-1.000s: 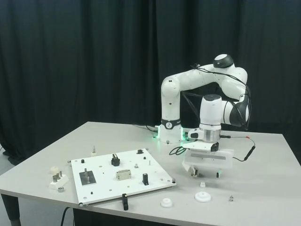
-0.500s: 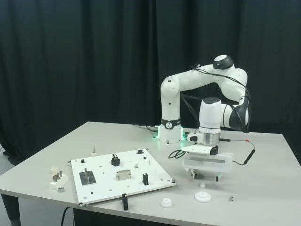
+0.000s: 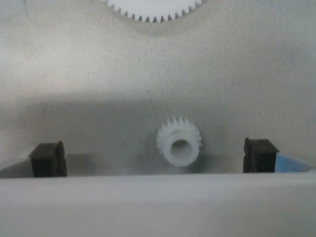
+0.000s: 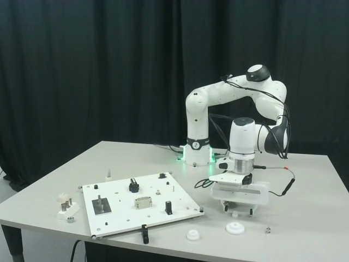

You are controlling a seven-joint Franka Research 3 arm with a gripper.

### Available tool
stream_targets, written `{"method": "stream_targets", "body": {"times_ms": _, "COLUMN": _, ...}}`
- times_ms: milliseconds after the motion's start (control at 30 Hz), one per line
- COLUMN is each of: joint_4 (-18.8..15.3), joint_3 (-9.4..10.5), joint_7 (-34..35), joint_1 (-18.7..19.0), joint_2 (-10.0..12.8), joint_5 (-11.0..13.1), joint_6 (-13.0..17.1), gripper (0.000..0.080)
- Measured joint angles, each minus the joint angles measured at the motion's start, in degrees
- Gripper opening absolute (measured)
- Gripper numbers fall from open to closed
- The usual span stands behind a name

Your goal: Pick small gear.

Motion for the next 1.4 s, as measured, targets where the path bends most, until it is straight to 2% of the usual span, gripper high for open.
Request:
{"method": "stream_targets", "body": {"times_ms": 600, "joint_4": 0.24, "joint_3": 1.02, "joint_7": 3.10, "joint_1": -0.13, "joint_2": 0.00, "joint_5": -0.09, "joint_6": -0.02, "gripper": 0.0800}}
{"method": "stream_targets", "body": {"times_ms": 633, "joint_4": 0.24, "joint_3": 1.02, "joint_7": 3.32, "joint_1": -0.17, "joint_2": 0.00, "joint_5": -0.11, "joint_6": 0.01, "gripper": 0.0694}}
{"method": "stream_targets", "body": {"times_ms": 900, "joint_4": 0.24, "joint_3": 0.90, "joint_7": 3.42, "joint_1": -0.75, "joint_2": 0.00, "joint_5": -0.15, "joint_6": 0.20, "gripper": 0.0694}}
{"method": "stream_targets", "body": {"times_ms": 933, "joint_4": 0.24, "joint_3": 0.89, "joint_7": 3.42, "joint_1": -0.84, "joint_2": 0.00, "joint_5": -0.16, "joint_6": 0.24, "gripper": 0.0344}}
{"method": "stream_targets", "body": {"times_ms": 1133, "joint_4": 0.24, "joint_3": 0.57, "joint_7": 3.42, "joint_1": -1.17, "joint_2": 0.00, "joint_5": -0.39, "joint_6": 0.47, "gripper": 0.0344}}
{"method": "stream_targets", "body": {"times_ms": 1167, "joint_4": 0.24, "joint_3": 0.53, "joint_7": 3.42, "joint_1": -1.20, "joint_2": 0.00, "joint_5": -0.54, "joint_6": 0.47, "gripper": 0.0188}}
{"method": "stream_targets", "body": {"times_ms": 1300, "joint_4": 0.24, "joint_3": 0.39, "joint_7": 3.42, "joint_1": -1.30, "joint_2": 0.00, "joint_5": -0.91, "joint_6": 0.47, "gripper": 0.0188}}
{"method": "stream_targets", "body": {"times_ms": 1333, "joint_4": 0.24, "joint_3": 0.34, "joint_7": 3.42, "joint_1": -1.32, "joint_2": 0.00, "joint_5": -0.93, "joint_6": 0.47, "gripper": 0.0145}}
{"method": "stream_targets", "body": {"times_ms": 1400, "joint_4": 0.24, "joint_3": 0.23, "joint_7": 3.42, "joint_1": -1.35, "joint_2": 0.00, "joint_5": -0.95, "joint_6": 0.47, "gripper": 0.0145}}
